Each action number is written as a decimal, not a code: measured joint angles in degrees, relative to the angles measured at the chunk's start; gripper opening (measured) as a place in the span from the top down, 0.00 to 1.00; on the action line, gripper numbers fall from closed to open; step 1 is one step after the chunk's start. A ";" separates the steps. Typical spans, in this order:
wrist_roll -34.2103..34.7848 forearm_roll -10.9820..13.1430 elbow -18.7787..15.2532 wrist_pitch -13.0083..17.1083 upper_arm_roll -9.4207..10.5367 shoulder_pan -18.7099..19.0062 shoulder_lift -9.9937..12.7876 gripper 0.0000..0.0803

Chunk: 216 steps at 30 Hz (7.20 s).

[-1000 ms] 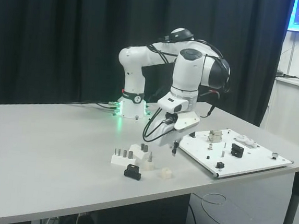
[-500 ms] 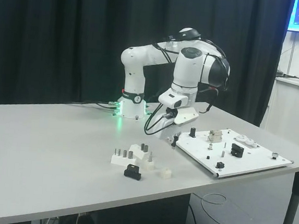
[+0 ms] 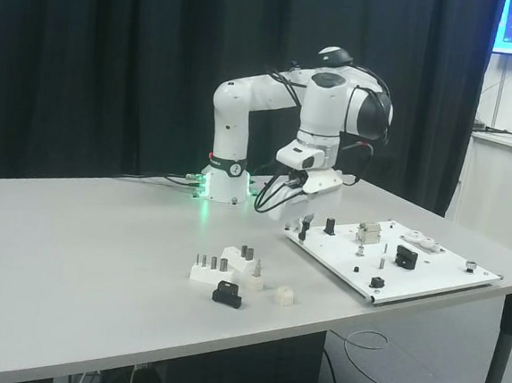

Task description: Insert USB.

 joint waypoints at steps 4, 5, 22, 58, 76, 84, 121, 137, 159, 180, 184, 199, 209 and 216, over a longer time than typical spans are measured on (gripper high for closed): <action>-0.97 0.70 -2.94 1.83 -0.43 3.13 -0.04 0.92; -1.28 0.86 -3.58 2.21 -0.51 3.89 -0.04 0.92; -3.95 1.78 -10.93 9.11 -1.58 15.53 -0.86 0.92; 45.78 -5.12 -19.81 4.08 -8.11 34.32 -2.57 0.92; 72.66 -7.88 -25.34 4.22 -11.08 39.59 -2.57 0.92; 87.38 -7.50 -27.99 4.14 -12.07 41.58 -2.64 0.92; 118.76 -1.26 -34.12 4.78 -11.06 48.32 -3.62 0.92; 121.59 0.63 -34.16 5.64 -7.79 48.48 -3.61 0.92; 123.24 2.15 -35.21 5.57 -5.78 48.48 -3.61 0.92; 123.24 3.49 -35.45 5.63 -4.98 48.61 -3.61 0.92; 123.24 3.49 -35.45 5.67 -4.98 48.65 -3.61 0.92; 123.19 3.52 -35.46 6.12 -4.90 48.68 -3.61 0.92; 123.11 3.52 -35.46 6.52 -4.84 48.81 -3.61 0.92; 123.11 3.52 -35.54 6.72 -4.83 48.92 -3.61 0.92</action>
